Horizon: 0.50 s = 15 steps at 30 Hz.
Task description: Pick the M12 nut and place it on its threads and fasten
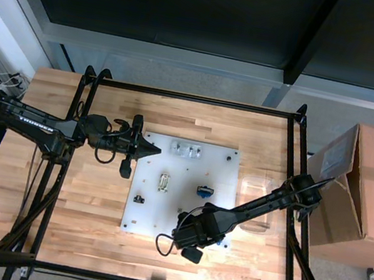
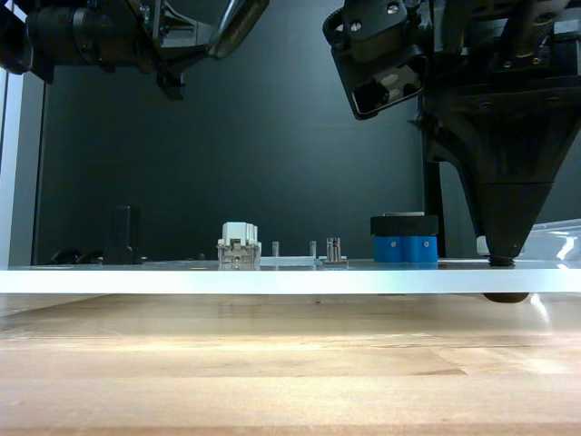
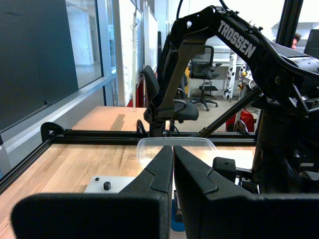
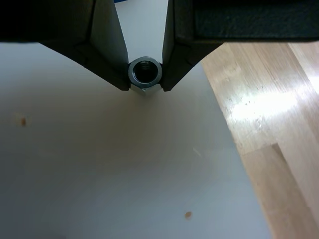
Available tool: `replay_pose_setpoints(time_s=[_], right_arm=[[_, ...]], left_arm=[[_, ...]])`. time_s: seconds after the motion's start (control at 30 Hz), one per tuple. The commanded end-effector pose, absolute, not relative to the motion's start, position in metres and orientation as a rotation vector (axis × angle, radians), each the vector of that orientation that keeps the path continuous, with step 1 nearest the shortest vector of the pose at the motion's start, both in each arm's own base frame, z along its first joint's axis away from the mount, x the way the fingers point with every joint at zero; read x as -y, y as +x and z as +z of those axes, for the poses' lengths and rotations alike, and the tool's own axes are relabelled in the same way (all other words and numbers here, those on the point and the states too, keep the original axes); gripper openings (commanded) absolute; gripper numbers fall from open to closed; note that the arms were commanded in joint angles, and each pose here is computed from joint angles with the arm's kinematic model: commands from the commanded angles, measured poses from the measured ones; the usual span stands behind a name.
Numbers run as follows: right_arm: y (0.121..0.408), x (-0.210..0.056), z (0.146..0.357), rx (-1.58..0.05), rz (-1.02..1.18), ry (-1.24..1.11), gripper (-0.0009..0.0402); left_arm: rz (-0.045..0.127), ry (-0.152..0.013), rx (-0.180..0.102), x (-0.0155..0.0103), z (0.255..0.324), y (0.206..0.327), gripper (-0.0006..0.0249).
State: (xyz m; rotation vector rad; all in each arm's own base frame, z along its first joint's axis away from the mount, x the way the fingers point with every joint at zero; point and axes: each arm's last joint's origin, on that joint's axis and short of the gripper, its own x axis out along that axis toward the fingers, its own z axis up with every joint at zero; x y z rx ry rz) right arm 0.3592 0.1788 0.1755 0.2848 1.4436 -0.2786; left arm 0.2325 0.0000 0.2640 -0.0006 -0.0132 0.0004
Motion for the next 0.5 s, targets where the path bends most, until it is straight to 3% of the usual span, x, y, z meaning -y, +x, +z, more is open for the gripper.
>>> replay_pose_setpoints(time_s=[0.03, 0.5], right_arm=[[0.3590, -0.1790, 0.1765, -1.437, -0.305, 0.320, 0.0034], [0.3590, -0.1788, 0.1767, -1.423, -0.392, 0.416, 0.0099]], left_arm=[[0.000, 0.000, 0.014, 0.0000, 0.2641, 0.2326, 0.0000], [0.000, 0.000, 0.014, 0.0000, 0.2641, 0.2326, 0.0000]])
